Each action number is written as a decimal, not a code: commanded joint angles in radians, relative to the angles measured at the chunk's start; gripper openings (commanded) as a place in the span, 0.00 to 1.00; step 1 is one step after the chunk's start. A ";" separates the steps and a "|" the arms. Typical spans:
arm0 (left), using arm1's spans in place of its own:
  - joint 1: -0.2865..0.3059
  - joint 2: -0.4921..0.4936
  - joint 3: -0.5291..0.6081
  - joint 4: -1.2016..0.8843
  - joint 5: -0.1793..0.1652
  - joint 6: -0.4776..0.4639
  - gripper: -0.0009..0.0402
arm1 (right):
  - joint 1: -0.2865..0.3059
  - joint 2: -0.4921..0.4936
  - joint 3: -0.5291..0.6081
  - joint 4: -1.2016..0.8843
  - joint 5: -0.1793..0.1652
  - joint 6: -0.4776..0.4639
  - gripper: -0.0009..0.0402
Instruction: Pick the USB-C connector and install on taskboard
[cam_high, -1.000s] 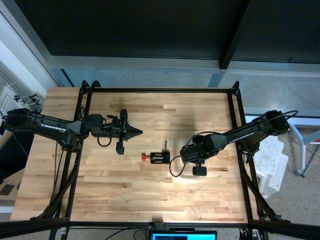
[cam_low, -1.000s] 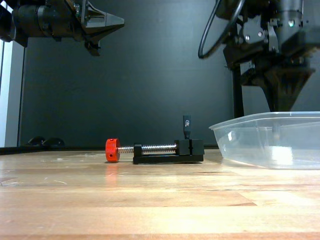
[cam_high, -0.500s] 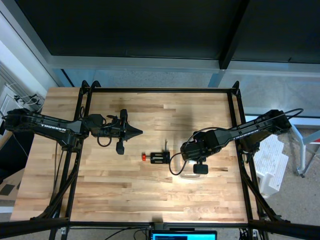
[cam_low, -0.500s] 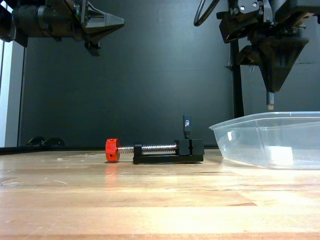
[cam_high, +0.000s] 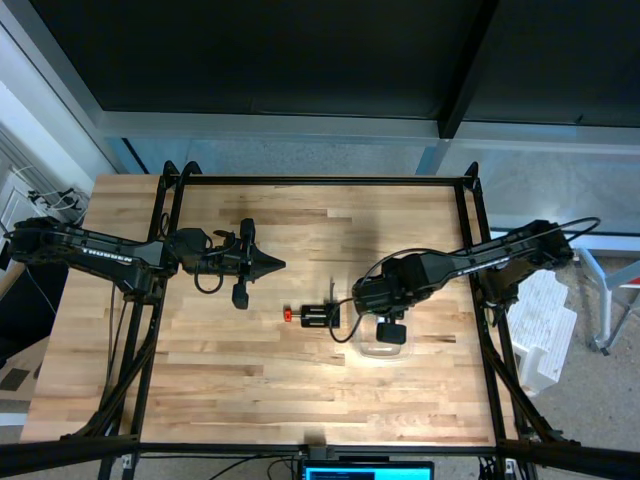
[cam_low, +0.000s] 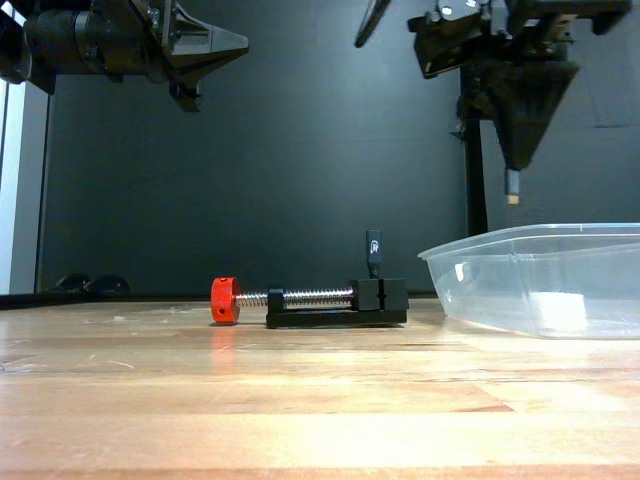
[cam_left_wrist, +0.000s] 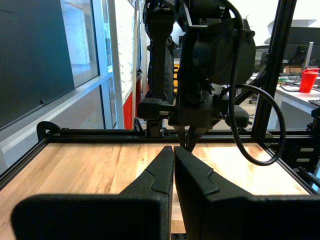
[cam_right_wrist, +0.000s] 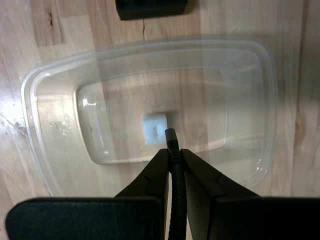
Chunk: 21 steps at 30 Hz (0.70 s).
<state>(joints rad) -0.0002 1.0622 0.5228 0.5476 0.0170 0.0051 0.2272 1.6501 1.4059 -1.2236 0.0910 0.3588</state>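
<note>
The taskboard (cam_low: 335, 303) is a small black block lying mid-table, with a red-orange knob (cam_low: 225, 299) at its left end and a dark pin (cam_low: 373, 251) standing up at its right end. My right gripper (cam_low: 513, 165) hangs above the left rim of the clear tray (cam_low: 450, 275), right of the block. It is shut on the USB-C connector (cam_low: 513, 188), a thin dark sliver pointing down, also the USB-C connector (cam_right_wrist: 170, 136) between the fingers in the right wrist view. My left gripper (cam_low: 228, 42) is held high at the left, shut and holding nothing.
A small whitish square piece (cam_right_wrist: 154, 128) lies on the floor of the clear tray (cam_right_wrist: 50, 165). The taskboard's black end (cam_right_wrist: 152, 7) sits just beyond the tray's rim. Black frame rails (cam_high: 470, 230) border the wooden table.
My right gripper has risen out of the tray with the connector and shifted left toward the taskboard. The left arm has not moved.
</note>
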 joint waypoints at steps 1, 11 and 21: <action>0.000 0.000 0.000 0.000 0.000 0.000 0.02 | -0.010 0.033 0.045 -0.003 0.014 -0.020 0.02; 0.000 0.000 0.000 0.000 0.000 0.000 0.02 | -0.023 0.145 0.149 -0.006 0.018 -0.046 0.02; 0.000 0.000 0.000 0.000 0.000 0.000 0.02 | -0.027 0.240 0.263 -0.010 0.019 -0.066 0.02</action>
<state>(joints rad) -0.0002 1.0622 0.5228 0.5472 0.0170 0.0051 0.2005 1.8767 1.6547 -1.2339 0.1097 0.2966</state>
